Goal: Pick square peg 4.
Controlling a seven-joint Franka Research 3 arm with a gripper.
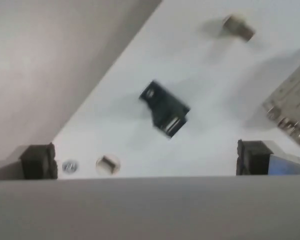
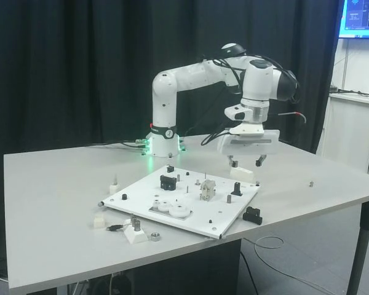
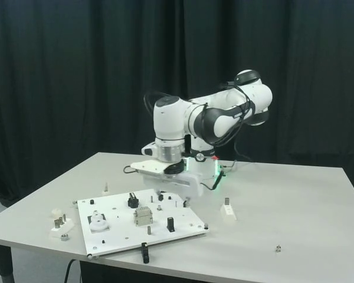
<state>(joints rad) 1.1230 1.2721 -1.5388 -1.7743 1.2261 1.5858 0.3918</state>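
Square peg 4 (image 3: 226, 202) is, as far as I can judge, the short upright peg standing in a small white block (image 2: 242, 173) on the grey table (image 2: 55, 184), just off the board's far right edge; no label shows, so this is a guess. It has not been picked and nothing is gripped, so the approach, descent, closing and lift are all left to do. Nearest in the first room view lie loose bits: a white wedge-shaped holder (image 2: 135, 233) with a metal nut (image 2: 154, 236) beside it, and a black clip (image 2: 253, 214) at the board's near corner. The board (image 2: 141, 200) is a flat, smooth white plate. It carries round white gears (image 2: 178, 211), a boxy, ribbed metal connector (image 2: 207, 189) and a matt, hard-edged black block (image 2: 235, 188). Beyond these the gripper (image 2: 246, 162) hangs above the board's far edge, close over the white block, touching nothing. Its fingers (image 1: 38, 161) are spread wide, dark square pads on a broad white body. The wrist view looks down between them at the black block, not at the peg, so the gripper does not look lined up yet. Behind it are the glossy white, rounded arm (image 2: 190, 70), green light at its base (image 2: 149, 147), and a black folded curtain (image 2: 61, 67).
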